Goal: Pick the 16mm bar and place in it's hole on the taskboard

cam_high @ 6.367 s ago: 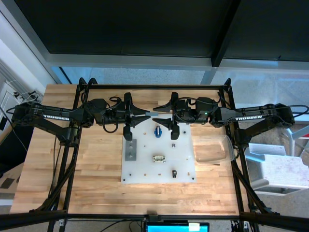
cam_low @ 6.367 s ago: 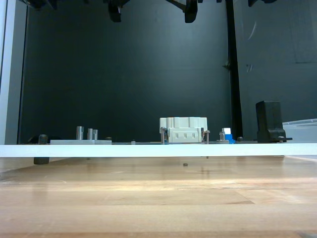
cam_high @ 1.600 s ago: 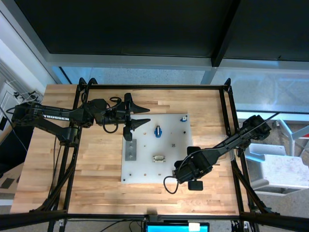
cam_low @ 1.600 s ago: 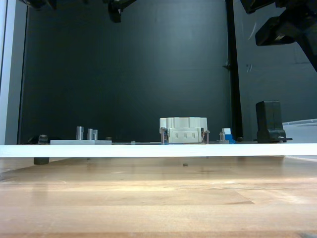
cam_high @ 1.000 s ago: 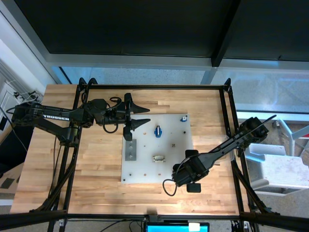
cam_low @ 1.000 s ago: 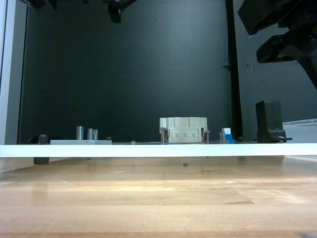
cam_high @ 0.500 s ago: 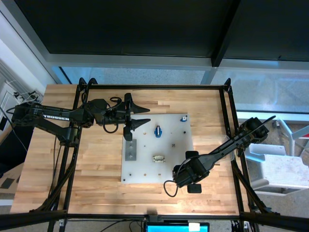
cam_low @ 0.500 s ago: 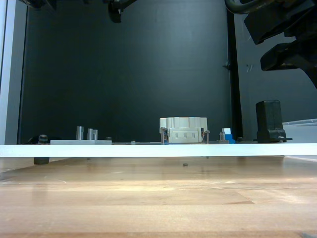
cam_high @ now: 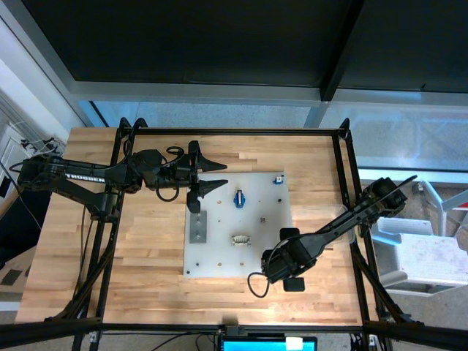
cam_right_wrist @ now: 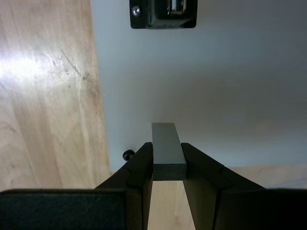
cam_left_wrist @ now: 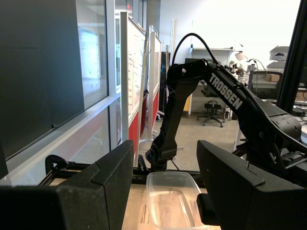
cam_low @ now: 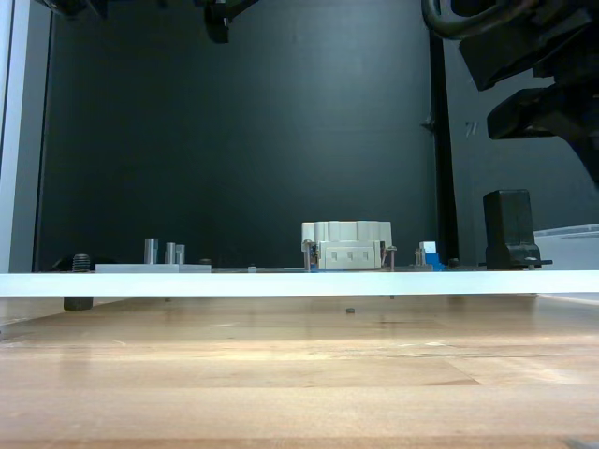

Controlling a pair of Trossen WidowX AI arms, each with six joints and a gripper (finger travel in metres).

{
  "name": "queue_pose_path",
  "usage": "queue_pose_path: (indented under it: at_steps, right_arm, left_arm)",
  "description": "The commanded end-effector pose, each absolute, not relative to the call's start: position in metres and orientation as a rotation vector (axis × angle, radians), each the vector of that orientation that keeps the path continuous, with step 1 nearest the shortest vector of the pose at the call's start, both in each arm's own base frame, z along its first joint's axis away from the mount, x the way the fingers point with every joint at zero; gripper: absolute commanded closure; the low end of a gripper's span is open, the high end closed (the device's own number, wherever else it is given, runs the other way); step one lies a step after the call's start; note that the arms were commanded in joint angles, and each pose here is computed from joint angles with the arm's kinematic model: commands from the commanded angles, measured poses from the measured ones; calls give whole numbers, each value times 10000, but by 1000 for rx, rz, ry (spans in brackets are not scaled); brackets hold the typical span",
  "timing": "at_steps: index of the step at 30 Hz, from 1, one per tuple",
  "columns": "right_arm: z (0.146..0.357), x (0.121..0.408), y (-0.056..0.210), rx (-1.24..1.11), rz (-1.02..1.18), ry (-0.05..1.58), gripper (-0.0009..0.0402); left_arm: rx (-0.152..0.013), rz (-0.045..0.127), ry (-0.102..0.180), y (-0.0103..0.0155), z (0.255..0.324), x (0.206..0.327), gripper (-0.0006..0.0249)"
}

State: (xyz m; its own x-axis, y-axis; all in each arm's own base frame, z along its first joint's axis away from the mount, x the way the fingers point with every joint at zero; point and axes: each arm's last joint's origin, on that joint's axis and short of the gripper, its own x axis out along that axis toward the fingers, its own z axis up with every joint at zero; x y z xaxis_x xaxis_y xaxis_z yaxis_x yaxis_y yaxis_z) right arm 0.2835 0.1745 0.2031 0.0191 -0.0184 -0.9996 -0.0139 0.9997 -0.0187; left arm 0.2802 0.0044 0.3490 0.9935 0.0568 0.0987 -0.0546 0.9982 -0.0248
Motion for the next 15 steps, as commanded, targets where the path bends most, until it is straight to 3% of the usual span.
queue_pose_path:
  at_steps: [1, 15]
  right_arm:
    - [2032, 2840, 1739, -29, -1, 1549, 384]
    - [2031, 2839, 1741, -13, 14, 1560, 384]
  left_arm:
    - [-22, 56, -100, 45, 3492, 2802, 64]
    - [-22, 56, -100, 45, 3492, 2802, 62]
